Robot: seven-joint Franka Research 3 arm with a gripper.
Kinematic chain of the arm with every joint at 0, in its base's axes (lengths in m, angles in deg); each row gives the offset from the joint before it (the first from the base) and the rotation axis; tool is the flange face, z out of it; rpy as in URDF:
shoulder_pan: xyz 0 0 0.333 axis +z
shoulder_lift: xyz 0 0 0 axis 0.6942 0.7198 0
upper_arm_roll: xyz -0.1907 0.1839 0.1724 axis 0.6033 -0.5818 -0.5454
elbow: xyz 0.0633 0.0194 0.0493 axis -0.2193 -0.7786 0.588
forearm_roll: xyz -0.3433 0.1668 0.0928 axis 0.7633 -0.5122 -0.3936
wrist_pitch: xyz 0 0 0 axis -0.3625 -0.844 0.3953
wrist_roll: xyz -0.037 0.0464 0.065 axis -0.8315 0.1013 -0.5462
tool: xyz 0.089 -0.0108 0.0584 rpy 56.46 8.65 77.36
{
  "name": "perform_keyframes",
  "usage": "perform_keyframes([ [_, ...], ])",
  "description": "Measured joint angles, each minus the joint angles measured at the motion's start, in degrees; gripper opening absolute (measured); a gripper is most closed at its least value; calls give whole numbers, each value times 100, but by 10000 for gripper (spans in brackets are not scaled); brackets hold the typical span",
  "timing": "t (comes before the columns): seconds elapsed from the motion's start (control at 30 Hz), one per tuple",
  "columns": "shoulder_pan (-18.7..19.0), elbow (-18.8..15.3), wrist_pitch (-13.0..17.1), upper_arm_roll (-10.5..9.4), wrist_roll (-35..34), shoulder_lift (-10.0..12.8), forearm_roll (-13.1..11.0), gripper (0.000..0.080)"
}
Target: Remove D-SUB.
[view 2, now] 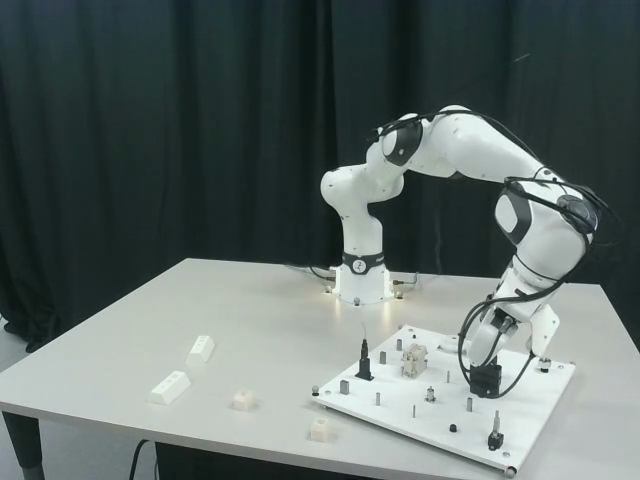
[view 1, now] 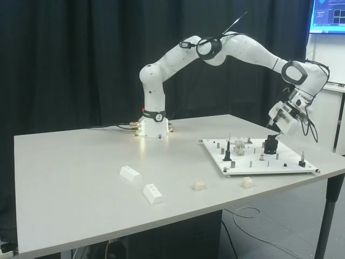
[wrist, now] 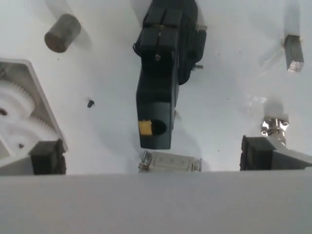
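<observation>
Black curtains hang behind a grey bench (view 1: 81, 162), and a white board (view 1: 259, 159) sits at the corner nearest the arm's reach. The gripper (view 1: 271, 141) is clamped down on a black D-SUB connector (wrist: 157, 105), holding it just above the board; in the wrist view the plug hangs straight between the fingers, with a metal D-SUB socket (wrist: 170, 162) lying on the board right below its tip. The plug looks clear of the socket, not seated in it. Beside that there's a white gear housing (wrist: 22, 117) on one side and a silvery coax-type fitting (wrist: 274, 125) on the other, plus a grey cylinder peg (wrist: 62, 32) further off. The white arm (view 2: 470, 150) arches over from its base (view 2: 362, 280) at the back of the bench. Well apart from the board, four small white blocks (view 1: 153, 193) lie loose on the bench toward the front.
</observation>
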Motion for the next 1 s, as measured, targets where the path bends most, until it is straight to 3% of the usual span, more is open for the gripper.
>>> perform_keyframes([
  [0.33,63,-735,509,-119,-58,-368,0,800],
  [1.0,302,-2496,2042,-242,-58,-1325,4,800],
])
